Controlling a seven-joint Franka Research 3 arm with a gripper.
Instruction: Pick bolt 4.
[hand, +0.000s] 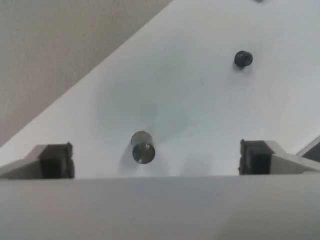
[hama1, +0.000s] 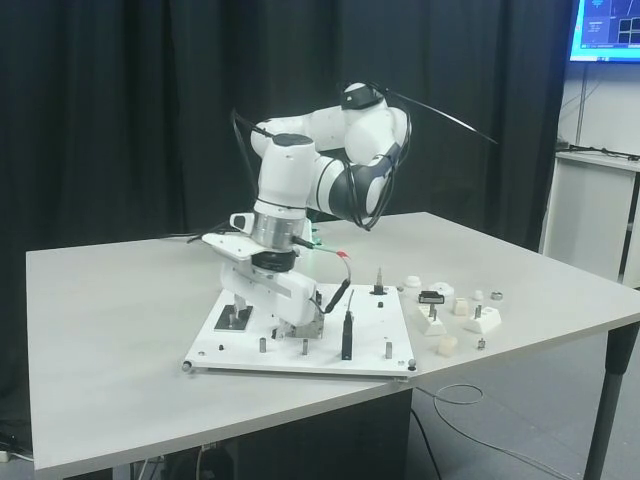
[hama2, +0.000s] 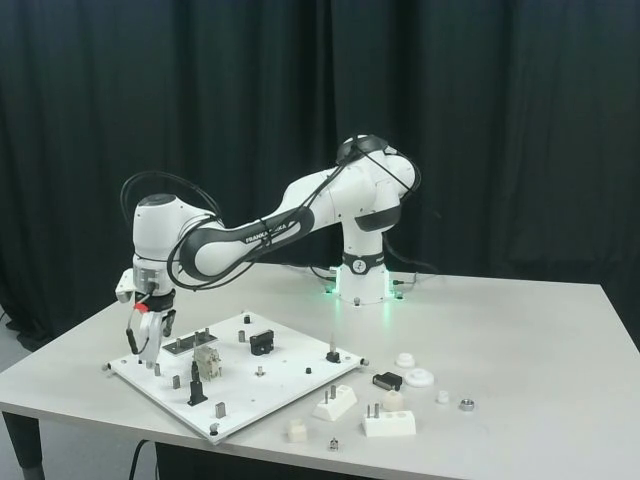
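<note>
1. My pincer (hand: 155, 159) is spread wide and holds nothing, low over the white board (hama1: 300, 335) near its edge.
2. Bolt 4 (hand: 142, 147) stands upright on the board between the fingertips (hand: 56, 161), touching neither.
3. A black bolt (hand: 243, 59) stands well apart from it.
4. Past the board edge I see bare grey worktop (hama2: 520, 340).

White rounded arm (hama2: 300, 215) with black joint bands, black cable, seemingly black-padded jaws.
</note>
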